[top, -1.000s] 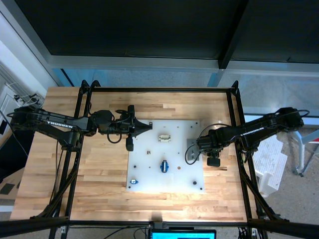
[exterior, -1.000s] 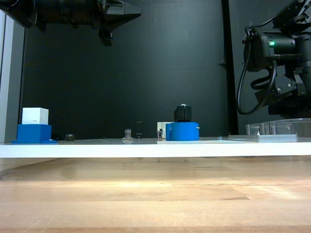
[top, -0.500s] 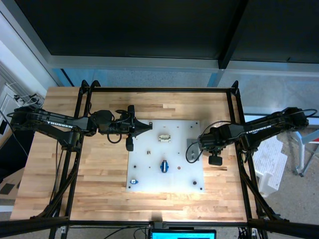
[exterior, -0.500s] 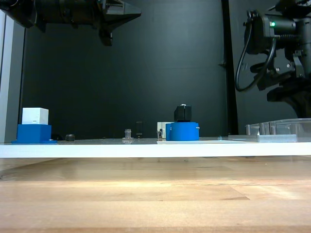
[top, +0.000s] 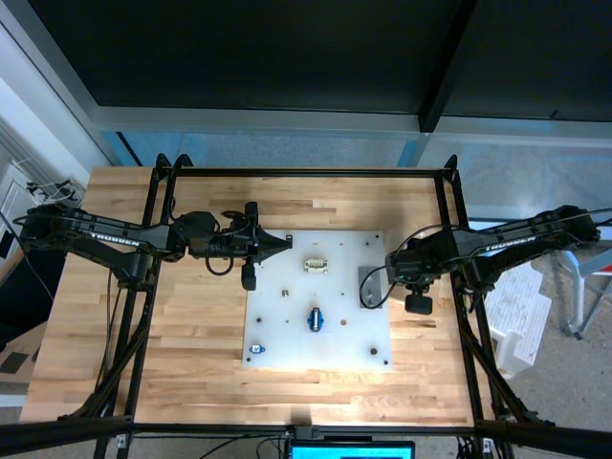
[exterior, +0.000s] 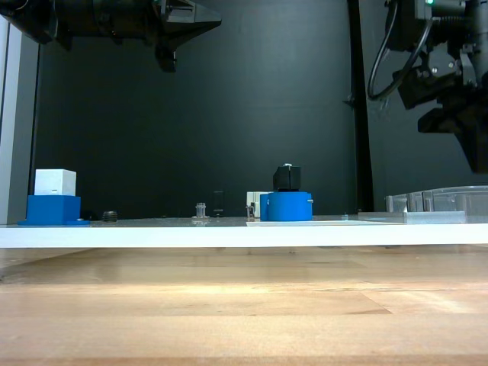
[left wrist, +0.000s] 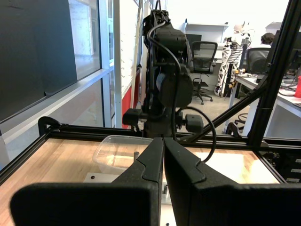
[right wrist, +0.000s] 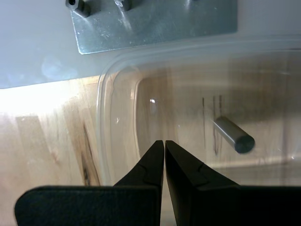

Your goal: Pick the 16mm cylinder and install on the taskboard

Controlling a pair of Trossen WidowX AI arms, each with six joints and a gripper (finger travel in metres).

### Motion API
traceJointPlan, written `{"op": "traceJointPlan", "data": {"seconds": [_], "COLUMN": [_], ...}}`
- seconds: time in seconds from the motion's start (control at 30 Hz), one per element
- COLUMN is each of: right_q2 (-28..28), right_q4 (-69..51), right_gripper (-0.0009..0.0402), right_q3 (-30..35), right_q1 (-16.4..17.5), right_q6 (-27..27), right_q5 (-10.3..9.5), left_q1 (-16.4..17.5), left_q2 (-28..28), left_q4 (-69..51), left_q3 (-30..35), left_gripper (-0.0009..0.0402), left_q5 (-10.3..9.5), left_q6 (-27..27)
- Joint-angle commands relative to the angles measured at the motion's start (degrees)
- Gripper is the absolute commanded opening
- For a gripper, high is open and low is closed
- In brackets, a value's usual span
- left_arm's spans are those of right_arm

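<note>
A short grey 16mm cylinder [right wrist: 233, 134] lies on its side in a clear plastic tub [right wrist: 117, 94]. My right gripper [right wrist: 163, 142] hovers above that tub, shut with nothing between its fingers, and the cylinder sits off to one side of the tips. The same gripper [top: 400, 275] hangs over the right edge of the white taskboard [top: 287, 330]. It sits high at the right in the low view [exterior: 474, 149]. My left gripper [top: 284, 241] is shut and held level above the board's back left corner, well off the surface [exterior: 210, 19].
The board carries a grey metal block [top: 371, 285], a blue fitting [top: 316, 319], a white connector [top: 316, 265] and a white cube on a blue base [exterior: 53, 198]. The black frame posts [top: 457, 277] stand around the table. The clear tub [exterior: 438, 202] rests at the board's right.
My right arm has risen and drawn back a little to the right, away from the grey block. The left arm has not moved.
</note>
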Motion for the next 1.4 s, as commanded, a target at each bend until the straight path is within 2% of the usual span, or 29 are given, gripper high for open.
{"op": "traceJointPlan", "data": {"seconds": [0.03, 0.87, 1.1, 1.17, 1.23, 1.4], "right_q2": [-1.0, -1.3, -1.3, -1.3, -1.4, -1.4], "right_q4": [-0.3, 0.6, 0.2, 0.2, 0.0, 0.2], "right_gripper": [0.0004, 0.0005, 0.0005, 0.0005, 0.0005, 0.0005], "right_q3": [0.5, 0.5, 0.5, 0.5, 0.4, 0.4], "right_q1": [0.0, 0.1, -0.1, -0.2, -0.9, -5.0], "right_q6": [0.1, 0.5, 6.3, 8.2, 10.1, 10.2], "right_q5": [0.02, 0.04, 0.81, 2.23, 2.62, 3.56], "left_q1": [0.0, 0.0, 0.0, 0.0, 0.0, 0.0], "left_q2": [0.0, 0.0, 0.0, 0.0, 0.0, 0.0], "left_q4": [0.0, 0.0, 0.0, 0.0, 0.0, 0.0], "left_q3": [0.0, 0.0, 0.0, 0.0, 0.0, 0.0], "left_gripper": [0.0001, 0.0001, 0.0001, 0.0001, 0.0001, 0.0001], "left_q5": [0.0, 0.0, 0.0, 0.0, 0.0, 0.0], "left_q6": [0.0, 0.0, 0.0, 0.0, 0.0, 0.0]}}
